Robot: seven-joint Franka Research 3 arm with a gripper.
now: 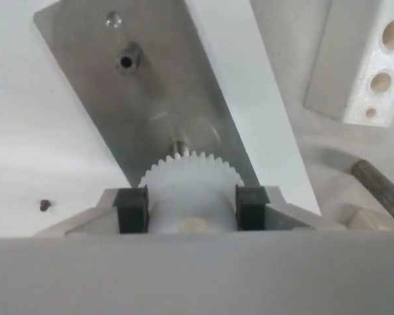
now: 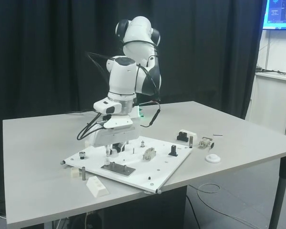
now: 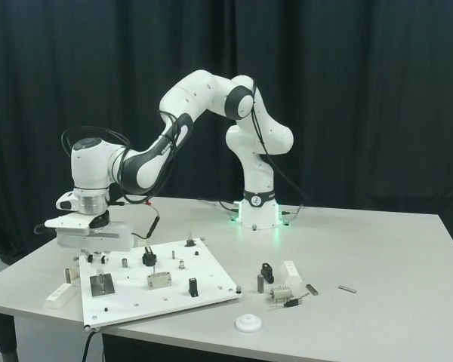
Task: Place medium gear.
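The claw (image 1: 192,209) grips the medium gear (image 1: 192,178) above the grey plate (image 1: 151,85).

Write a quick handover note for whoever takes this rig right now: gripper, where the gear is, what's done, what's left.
Gripper: shut on the white gear, one black finger on each side.
Gear: held above the grey plate on the white board, near a small shaft that shows just past its teeth. Whether it is already on the shaft cannot be told.
Done: gear picked up and brought over the plate.
Left: seat the gear on the shaft, open, pull away.
Also on the plate: one more peg.
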